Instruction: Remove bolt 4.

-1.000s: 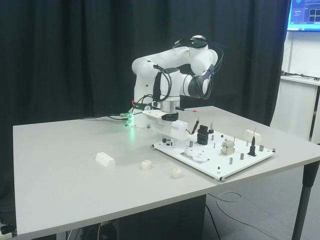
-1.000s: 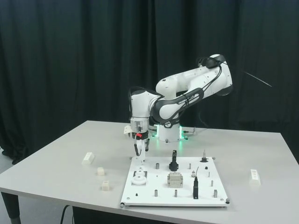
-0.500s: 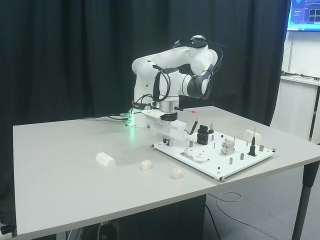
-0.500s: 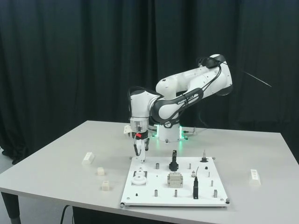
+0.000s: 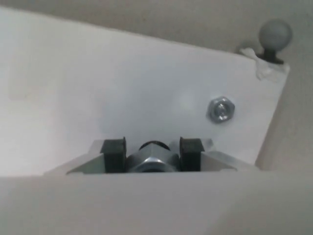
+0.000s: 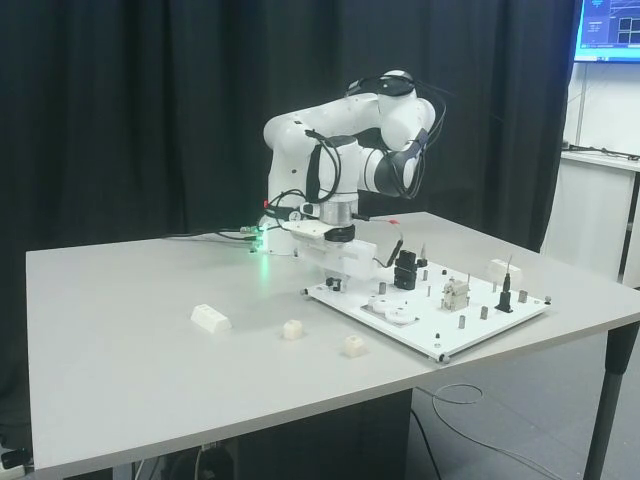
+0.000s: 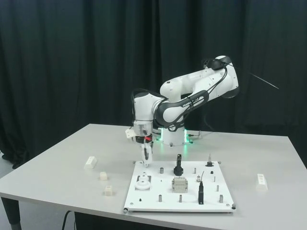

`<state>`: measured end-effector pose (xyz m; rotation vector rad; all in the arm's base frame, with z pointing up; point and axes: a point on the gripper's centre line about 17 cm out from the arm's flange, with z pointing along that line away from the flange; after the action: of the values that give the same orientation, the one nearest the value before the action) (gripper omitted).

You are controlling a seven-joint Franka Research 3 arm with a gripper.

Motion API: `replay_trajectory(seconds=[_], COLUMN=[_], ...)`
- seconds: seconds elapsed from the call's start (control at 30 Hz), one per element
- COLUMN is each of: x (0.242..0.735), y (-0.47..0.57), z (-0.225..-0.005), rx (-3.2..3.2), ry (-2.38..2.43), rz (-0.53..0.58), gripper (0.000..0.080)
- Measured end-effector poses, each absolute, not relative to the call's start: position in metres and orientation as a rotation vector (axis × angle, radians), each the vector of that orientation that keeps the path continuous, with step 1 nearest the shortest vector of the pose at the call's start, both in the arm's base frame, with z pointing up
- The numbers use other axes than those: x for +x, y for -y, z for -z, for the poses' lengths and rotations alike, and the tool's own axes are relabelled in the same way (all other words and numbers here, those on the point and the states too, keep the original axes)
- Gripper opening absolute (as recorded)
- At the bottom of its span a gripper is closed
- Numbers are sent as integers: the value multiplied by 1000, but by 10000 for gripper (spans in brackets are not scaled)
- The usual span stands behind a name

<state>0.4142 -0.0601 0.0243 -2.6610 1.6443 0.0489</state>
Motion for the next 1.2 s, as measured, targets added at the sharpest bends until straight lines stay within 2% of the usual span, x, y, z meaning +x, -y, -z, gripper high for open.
replay_trajectory(seconds=[1.2], x=[417], y=[56], z=[-25], rx=[-3060], ry=[-544], rz=[-39], gripper=[231])
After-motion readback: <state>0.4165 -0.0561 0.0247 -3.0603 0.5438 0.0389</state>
